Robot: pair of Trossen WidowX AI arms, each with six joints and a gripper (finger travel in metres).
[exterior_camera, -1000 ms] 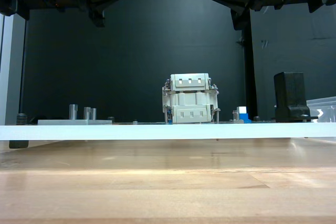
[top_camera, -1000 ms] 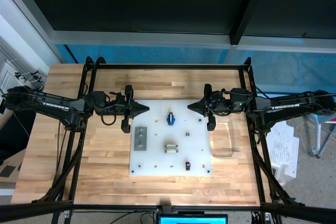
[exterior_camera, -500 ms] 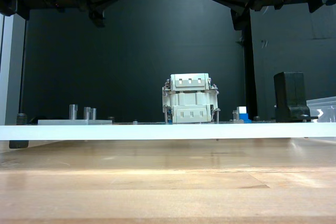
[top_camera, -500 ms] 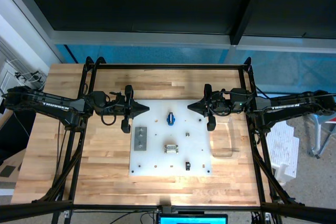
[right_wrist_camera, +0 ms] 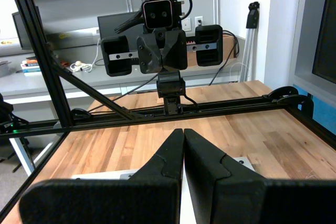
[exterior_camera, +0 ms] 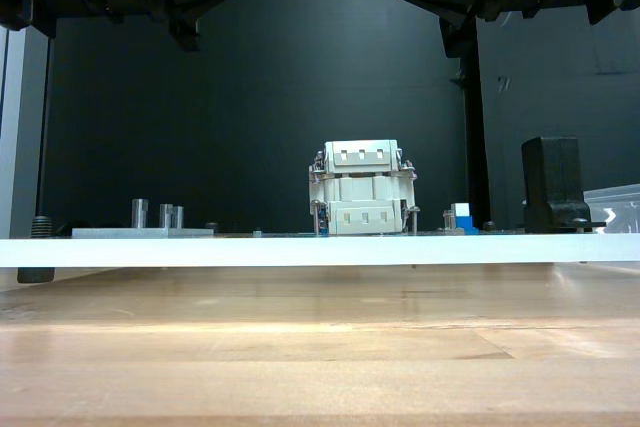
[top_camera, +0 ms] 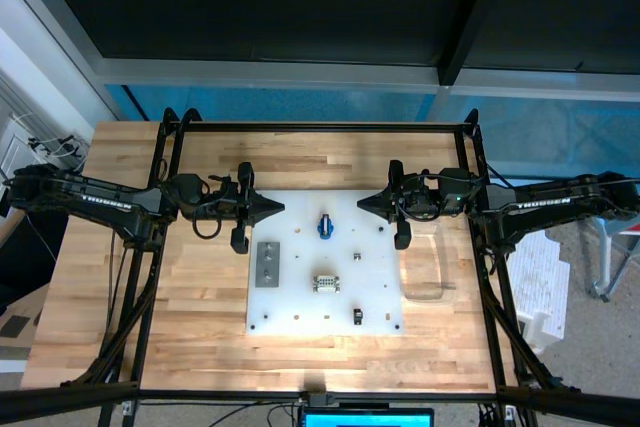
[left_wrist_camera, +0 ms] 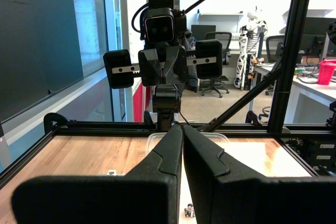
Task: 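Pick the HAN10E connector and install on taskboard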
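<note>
The left gripper [top_camera: 277, 207] is hanging clenched and empty above the taskboard's [top_camera: 300, 313] far-left corner, and the right gripper [top_camera: 364, 201] is hovering opposite, pinched together and empty. Either one descending unopened would be risking clipping the grey block [top_camera: 268, 263] or toppling the HAN10E connector [top_camera: 324, 284], which is standing mid-board. The block is looking like matte metal with short posts, the connector like pale stepped plastic with metal-framed ends, and the board like smooth white plastic.
</note>
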